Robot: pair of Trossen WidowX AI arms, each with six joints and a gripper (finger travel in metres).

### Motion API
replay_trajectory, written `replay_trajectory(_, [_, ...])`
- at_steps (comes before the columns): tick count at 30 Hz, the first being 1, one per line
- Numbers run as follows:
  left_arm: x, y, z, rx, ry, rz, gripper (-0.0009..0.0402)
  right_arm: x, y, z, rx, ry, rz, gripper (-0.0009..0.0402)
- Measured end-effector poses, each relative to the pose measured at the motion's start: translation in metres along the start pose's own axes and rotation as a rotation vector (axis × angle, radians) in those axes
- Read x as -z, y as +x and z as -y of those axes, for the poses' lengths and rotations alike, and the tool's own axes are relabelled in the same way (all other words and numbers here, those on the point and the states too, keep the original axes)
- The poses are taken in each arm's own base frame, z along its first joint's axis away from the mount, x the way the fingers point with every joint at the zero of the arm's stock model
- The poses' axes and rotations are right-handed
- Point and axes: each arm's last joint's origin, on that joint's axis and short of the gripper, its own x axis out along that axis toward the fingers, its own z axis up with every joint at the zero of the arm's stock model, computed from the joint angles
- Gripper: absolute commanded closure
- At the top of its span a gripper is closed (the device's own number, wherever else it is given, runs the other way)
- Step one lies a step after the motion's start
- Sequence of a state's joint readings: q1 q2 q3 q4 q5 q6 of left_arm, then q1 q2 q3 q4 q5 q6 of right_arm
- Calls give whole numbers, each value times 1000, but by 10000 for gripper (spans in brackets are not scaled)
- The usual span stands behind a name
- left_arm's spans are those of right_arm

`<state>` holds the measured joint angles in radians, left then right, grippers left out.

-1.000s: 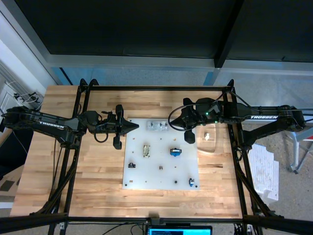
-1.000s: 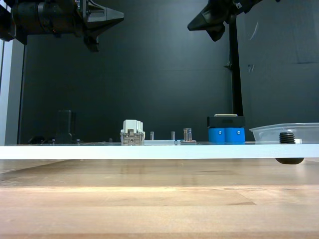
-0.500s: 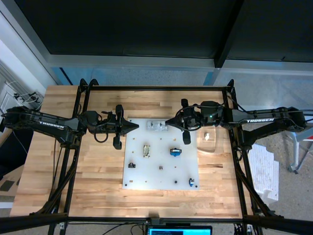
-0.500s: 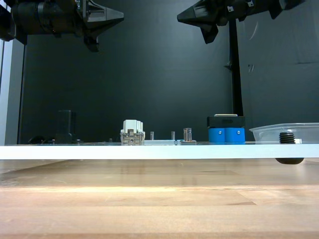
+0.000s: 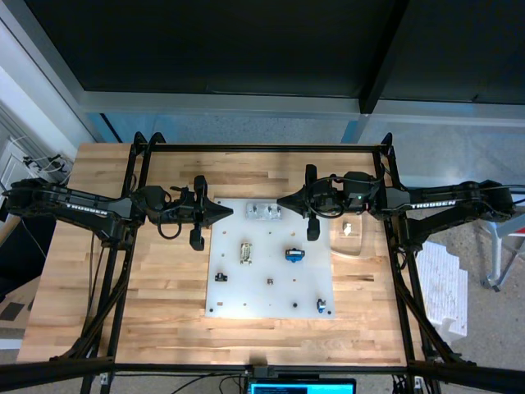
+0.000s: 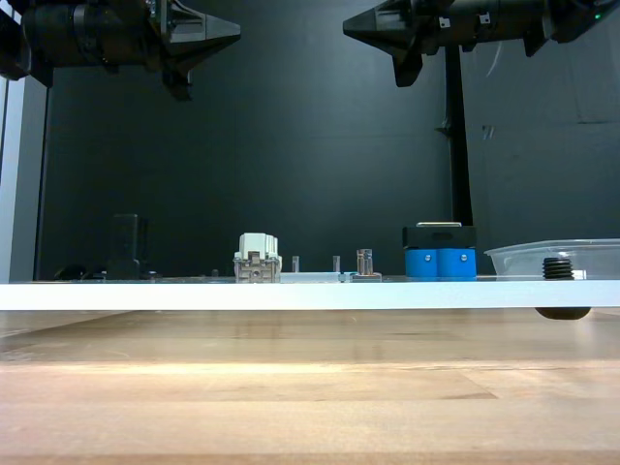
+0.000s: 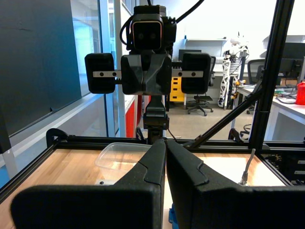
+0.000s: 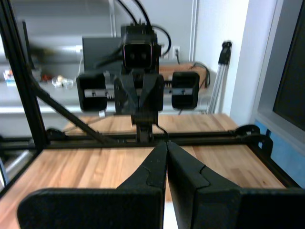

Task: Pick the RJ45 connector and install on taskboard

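My right gripper hangs high over the white board's far edge, level and pointing left. Its fingers are shut with nothing between them. My left gripper faces it from the left, also high, shut and empty. The blue jack sits at the board's near right corner with a greyish piece on top. In the left wrist view the connector stands upright on the board with its grey cable rising from it. The clear tray holds only a pale block.
Other fittings stand on the board: a beige connector block, a blue-and-black part and a clear piece at the far edge. Black frame rails border the table. A screen sits at the near edge.
The right arm has swung left, away from the tray, and levelled out, so its gripper now points at the left one. The left arm has not moved.
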<state>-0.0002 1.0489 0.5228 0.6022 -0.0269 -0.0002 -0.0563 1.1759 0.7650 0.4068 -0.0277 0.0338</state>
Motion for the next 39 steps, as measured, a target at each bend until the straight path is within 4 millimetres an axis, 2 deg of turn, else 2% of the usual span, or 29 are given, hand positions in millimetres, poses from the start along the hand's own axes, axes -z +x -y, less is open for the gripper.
replay_trajectory(9, [0, 0, 0, 0, 0, 0, 393, 12, -4, 0, 14, 16, 16, 394])
replay_trajectory(39, [0, 0, 0, 0, 0, 0, 393, 19, -8, -8, -9, 12, -2, 393])
